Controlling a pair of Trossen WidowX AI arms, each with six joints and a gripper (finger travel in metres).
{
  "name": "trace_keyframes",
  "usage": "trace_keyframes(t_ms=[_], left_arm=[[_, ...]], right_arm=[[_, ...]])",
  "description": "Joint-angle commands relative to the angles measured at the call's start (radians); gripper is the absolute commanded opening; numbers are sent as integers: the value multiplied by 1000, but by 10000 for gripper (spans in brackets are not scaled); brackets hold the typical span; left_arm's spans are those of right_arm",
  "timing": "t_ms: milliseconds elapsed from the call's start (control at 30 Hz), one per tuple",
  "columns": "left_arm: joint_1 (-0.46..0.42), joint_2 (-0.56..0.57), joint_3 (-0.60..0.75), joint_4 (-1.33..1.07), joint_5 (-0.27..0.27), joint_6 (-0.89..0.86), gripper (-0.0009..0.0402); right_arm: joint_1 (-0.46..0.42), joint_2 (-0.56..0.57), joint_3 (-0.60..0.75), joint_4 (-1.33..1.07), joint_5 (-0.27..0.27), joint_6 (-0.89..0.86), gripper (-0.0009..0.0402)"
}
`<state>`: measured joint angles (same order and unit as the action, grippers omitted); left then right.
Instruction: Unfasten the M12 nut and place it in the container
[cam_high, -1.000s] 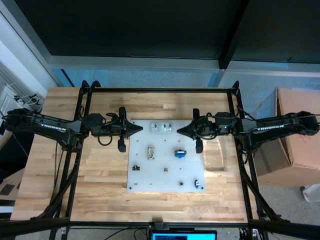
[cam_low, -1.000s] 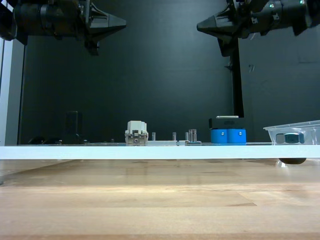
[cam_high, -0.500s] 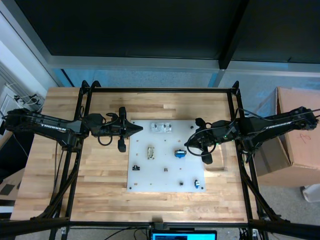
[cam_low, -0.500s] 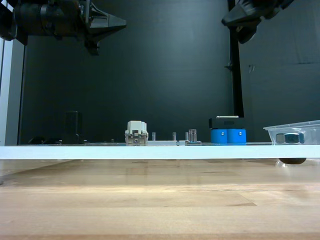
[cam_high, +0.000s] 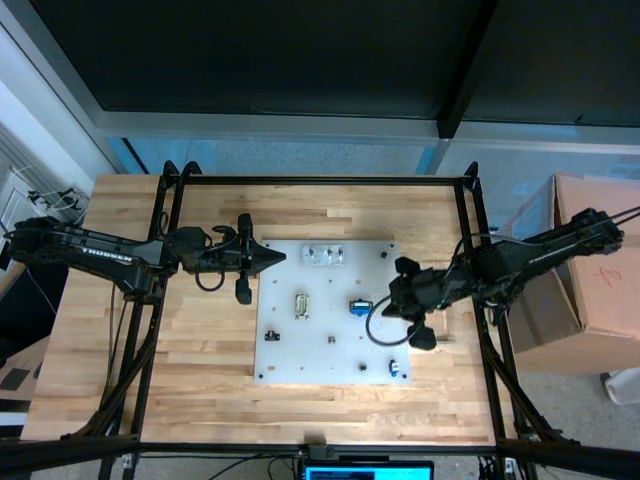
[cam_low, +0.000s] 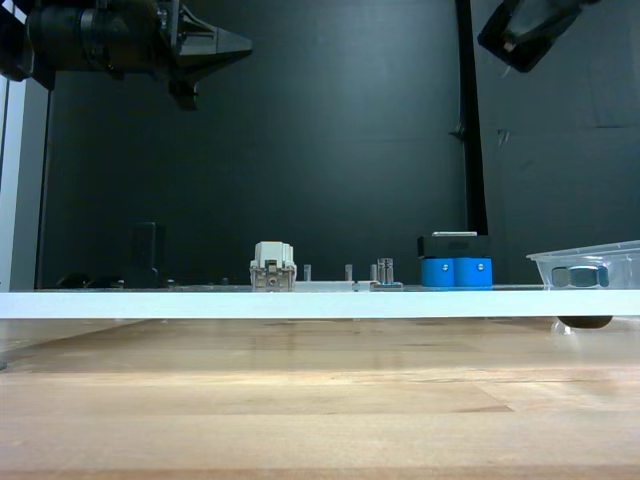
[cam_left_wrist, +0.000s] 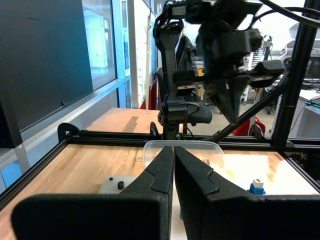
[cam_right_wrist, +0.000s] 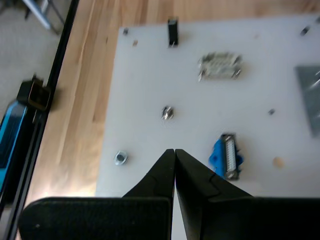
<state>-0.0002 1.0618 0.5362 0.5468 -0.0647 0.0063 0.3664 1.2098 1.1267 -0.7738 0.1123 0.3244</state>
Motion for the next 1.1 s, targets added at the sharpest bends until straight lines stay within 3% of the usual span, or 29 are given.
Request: trace_keyframes(t_ms=[33,133,300,767,1100], left_arm=[[0,0,0,0,0,0,0],[0,0,0,1,0,0,0],[0,0,0,1,0,0,0],[0,0,0,1,0,0,0],[0,0,0,0,0,0,0]], right_arm=[[23,75,75,-85,-1,33,0],[40,150,153,-166,-14,63,0],[73,283,287,-283,-80,113,0],[113,566,607,-463,-78,521,0],[116,647,681,-524,-89,905,0]])
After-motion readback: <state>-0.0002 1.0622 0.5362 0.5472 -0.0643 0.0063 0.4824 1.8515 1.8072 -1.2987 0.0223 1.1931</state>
